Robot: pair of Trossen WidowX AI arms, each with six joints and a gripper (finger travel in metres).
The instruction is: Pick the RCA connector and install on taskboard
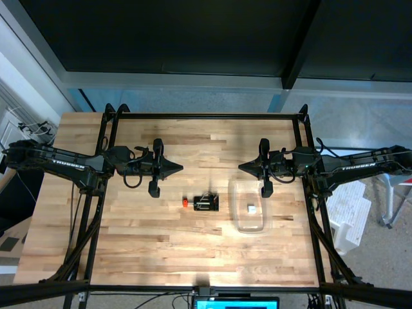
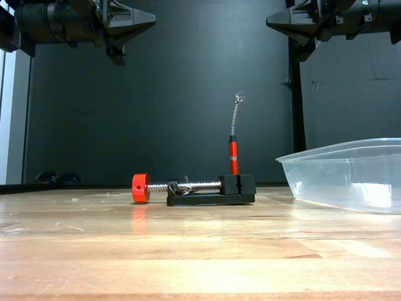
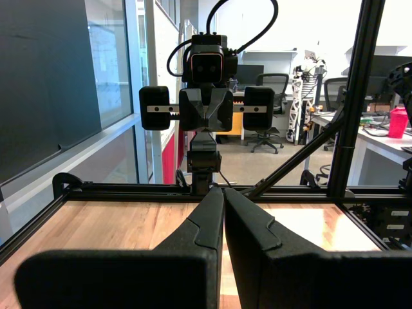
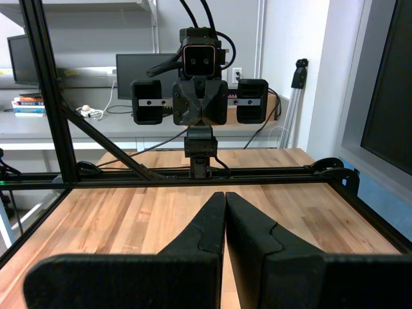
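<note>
The taskboard is a small black block with a red-orange knob on a threaded rod, lying mid-table. At its right end in the low view, the RCA connector stands upright on the taskboard as a thin stick with a red barrel and a silvery spring top. My left gripper hovers high, up and to the left of the block, shut on nothing. My right gripper hovers high on the right, also shut and empty. Both sets of fingertips are pressed together.
A clear plastic tray sits just right of the block, holding a tiny white square piece. The tray rises higher than the block. A black frame borders the wooden table.
</note>
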